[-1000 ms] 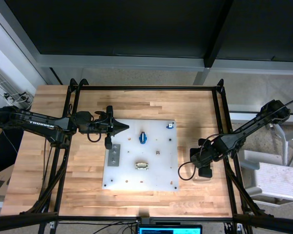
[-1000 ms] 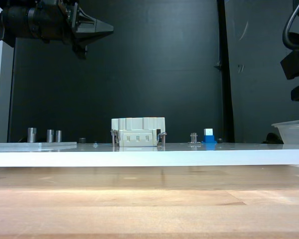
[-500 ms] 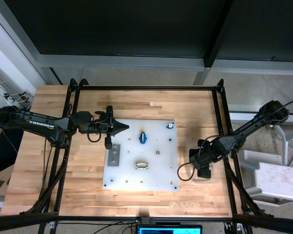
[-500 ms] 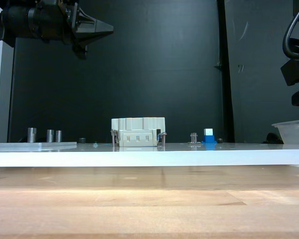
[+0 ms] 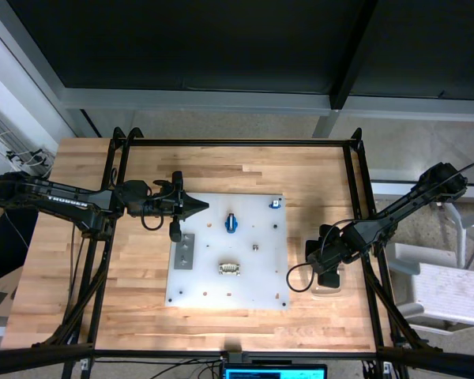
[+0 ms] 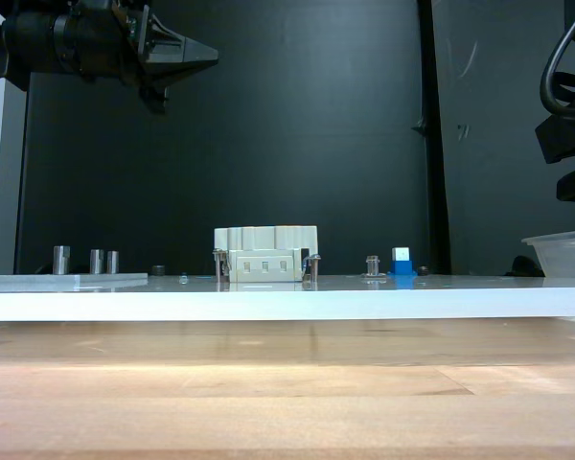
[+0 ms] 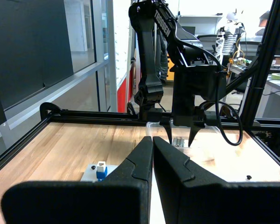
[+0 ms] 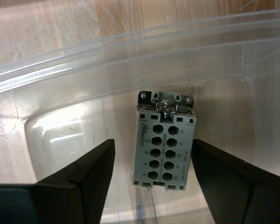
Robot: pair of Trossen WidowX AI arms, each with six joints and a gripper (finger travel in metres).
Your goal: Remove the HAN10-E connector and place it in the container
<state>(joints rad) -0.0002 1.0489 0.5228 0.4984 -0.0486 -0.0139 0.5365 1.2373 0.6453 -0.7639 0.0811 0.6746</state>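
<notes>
my right claw [image 5: 329, 278]: open above grey ten-hole plug block [image 8: 162, 142] lying in clear plastic tray [image 8: 74, 60]
my left claw [image 5: 199, 206]: closed, hovering left of centre

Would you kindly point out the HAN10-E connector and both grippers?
HAN10-E connector [image 8: 164, 145]: right wrist view, pin face, in the container [image 8: 130, 44].
left gripper [image 5: 204, 207]: high view, shut fingertips, over the board [image 5: 261, 280].
right gripper [image 7: 180, 139]: left wrist view, between open fingertips, over the container.

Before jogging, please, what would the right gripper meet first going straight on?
Probably the HAN10-E connector lying in the container under the open right gripper; the left gripper hovers shut above the board.
</notes>
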